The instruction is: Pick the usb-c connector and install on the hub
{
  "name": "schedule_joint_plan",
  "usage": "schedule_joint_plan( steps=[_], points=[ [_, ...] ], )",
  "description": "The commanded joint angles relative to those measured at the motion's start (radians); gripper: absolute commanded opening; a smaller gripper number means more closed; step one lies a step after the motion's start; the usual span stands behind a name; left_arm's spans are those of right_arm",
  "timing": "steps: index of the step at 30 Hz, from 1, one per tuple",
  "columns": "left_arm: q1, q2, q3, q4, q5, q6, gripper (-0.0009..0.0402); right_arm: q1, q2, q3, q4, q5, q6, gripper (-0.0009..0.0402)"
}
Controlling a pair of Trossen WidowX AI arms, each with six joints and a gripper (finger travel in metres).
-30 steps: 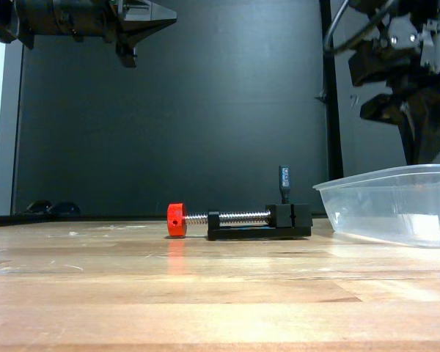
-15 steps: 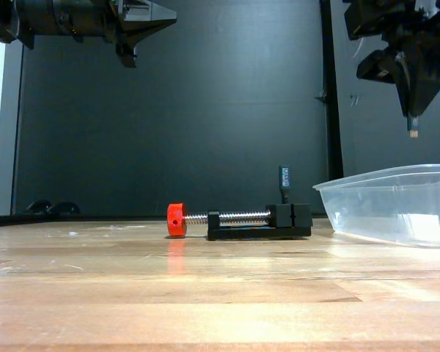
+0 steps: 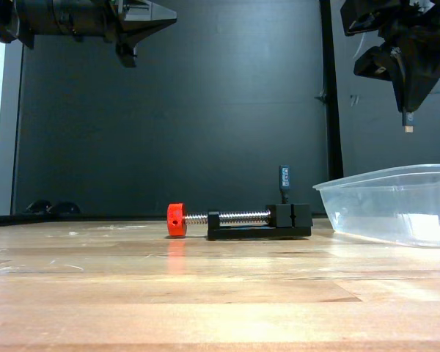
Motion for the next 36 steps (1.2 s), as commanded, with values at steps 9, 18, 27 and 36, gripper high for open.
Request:
schedule_joint_plan(
  steps=[9, 18, 27, 36],
  points=[
    [0.0, 0.0, 0.0, 0.0, 0.0, 0.0, 0.0, -0.029, 0.101, 0.102, 0.002, 0.001, -0.003, 0.0],
    [0.0, 0.0, 0.0, 0.0, 0.0, 0.0, 0.0, -0.046, 0.175, 0.159, 0.019, 0.002, -0.003, 0.0],
    [0.0, 0.0, 0.0, 0.0, 0.0, 0.0, 0.0, -0.068, 0.248, 0.201, 0.08, 0.001, -0.008, 0.0],
    [0.0, 0.0, 0.0, 0.001, 0.0, 0.0, 0.0, -0.082, 0.327, 0.272, 0.098, 0.001, -0.003, 0.0]
  ],
)
